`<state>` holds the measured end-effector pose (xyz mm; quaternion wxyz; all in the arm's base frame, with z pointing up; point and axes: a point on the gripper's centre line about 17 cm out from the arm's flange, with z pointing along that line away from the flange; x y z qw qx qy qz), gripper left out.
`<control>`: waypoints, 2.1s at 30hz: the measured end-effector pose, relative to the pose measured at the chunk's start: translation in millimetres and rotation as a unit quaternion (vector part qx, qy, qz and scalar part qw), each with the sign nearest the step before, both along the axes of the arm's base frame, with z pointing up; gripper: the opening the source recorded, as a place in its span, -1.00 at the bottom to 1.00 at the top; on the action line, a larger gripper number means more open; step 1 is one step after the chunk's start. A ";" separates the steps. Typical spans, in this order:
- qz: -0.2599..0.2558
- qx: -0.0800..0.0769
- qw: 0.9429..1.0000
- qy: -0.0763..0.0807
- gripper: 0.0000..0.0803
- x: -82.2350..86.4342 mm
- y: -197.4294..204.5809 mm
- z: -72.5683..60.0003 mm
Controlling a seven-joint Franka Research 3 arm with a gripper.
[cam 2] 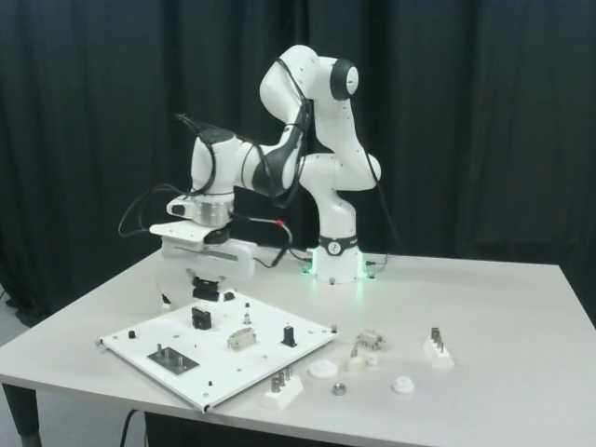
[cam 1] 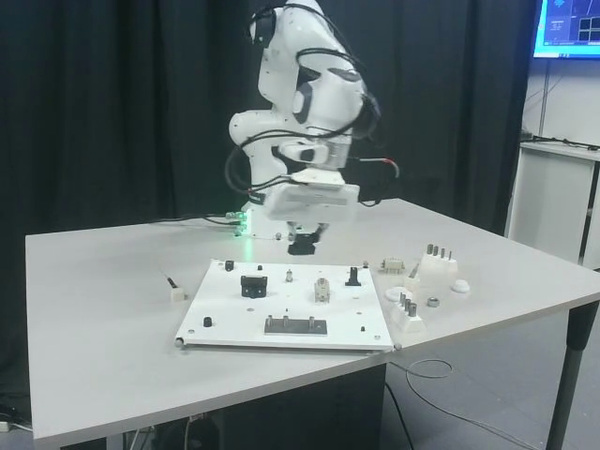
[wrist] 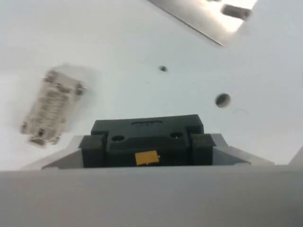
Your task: Insert D-SUB.
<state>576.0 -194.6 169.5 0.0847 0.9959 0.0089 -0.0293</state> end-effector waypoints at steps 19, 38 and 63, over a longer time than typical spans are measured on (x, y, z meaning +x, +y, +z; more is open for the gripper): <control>-0.144 0.054 0.986 -0.069 -0.05 -47.1 -52.4 -28.7; -0.240 0.076 0.965 -0.076 -0.05 -76.4 -62.4 -36.3; -0.296 0.072 0.949 -0.079 -0.05 -90.4 -78.6 -35.8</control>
